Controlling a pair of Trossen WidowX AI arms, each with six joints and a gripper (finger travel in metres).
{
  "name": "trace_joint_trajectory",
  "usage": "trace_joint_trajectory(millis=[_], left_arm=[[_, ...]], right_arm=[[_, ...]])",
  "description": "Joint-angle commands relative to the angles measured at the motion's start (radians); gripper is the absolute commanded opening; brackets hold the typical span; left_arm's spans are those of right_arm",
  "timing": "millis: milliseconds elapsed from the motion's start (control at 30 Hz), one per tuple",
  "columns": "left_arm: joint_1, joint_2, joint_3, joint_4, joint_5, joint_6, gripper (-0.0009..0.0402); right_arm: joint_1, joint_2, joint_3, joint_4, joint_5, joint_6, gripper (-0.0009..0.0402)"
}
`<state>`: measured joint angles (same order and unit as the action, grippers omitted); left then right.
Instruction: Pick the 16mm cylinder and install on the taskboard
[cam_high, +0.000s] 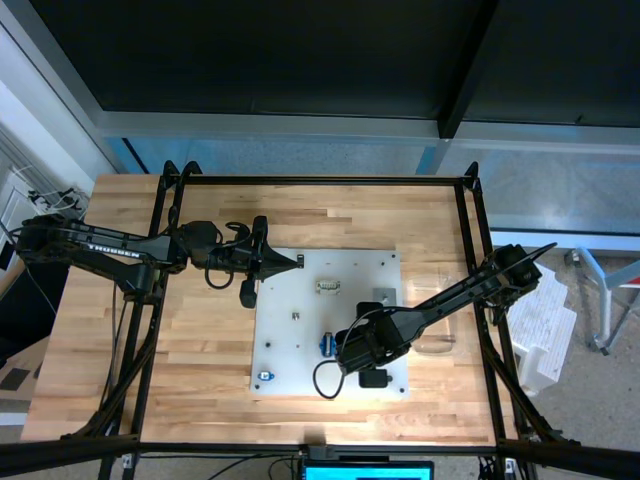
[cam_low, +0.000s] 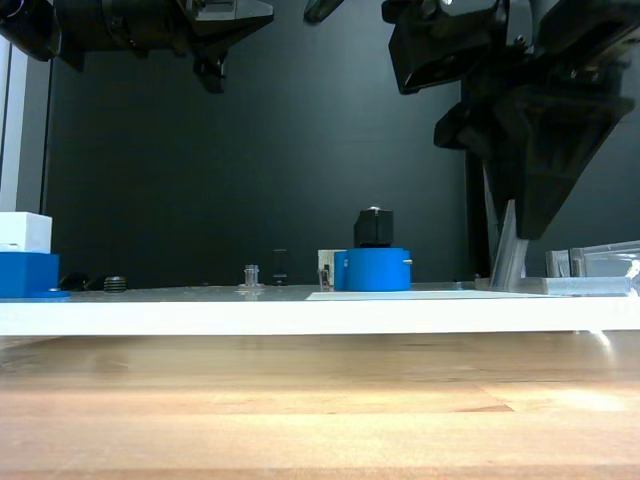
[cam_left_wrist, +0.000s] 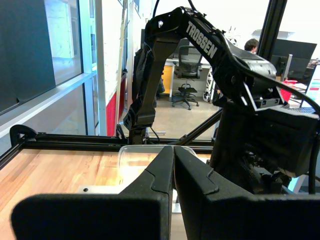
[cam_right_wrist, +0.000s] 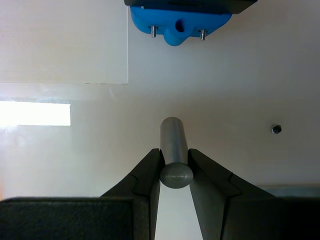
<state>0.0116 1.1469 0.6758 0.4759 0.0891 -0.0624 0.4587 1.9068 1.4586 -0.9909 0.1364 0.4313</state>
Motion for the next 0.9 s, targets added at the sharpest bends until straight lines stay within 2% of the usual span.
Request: trace_joint_trajectory(millis=[33, 233, 400, 567, 767, 900], left_arm=[[0.0, 0.0, 0.0, 0.0, 0.0, 0.0, 0.0], [0.0, 0.0, 0.0, 0.0, 0.0, 0.0, 0.0], [0.0, 0.0, 0.0, 0.0, 0.0, 0.0, 0.0], [0.0, 0.0, 0.0, 0.0, 0.0, 0.0, 0.0], [0.0, 0.0, 0.0, 0.0, 0.0, 0.0, 0.0], [0.0, 0.0, 0.0, 0.0, -0.001, 0.0, 0.0]], right_arm=[[-0.003, -0.005, 0.018, -0.012, 0.02, 0.001, 0.0], [-0.014, -0.004, 0.053, -0.052, 0.02, -0.003, 0.0], [-0.029, 0.027, 0.132, -0.158, 0.016, -0.019, 0.0], [-0.047, 0.076, 0.238, -0.252, -0.053, -0.022, 0.0], [-0.058, 0.099, 0.306, -0.325, -0.063, -0.014, 0.0], [-0.065, 0.099, 0.319, -0.362, -0.103, 0.014, 0.0]])
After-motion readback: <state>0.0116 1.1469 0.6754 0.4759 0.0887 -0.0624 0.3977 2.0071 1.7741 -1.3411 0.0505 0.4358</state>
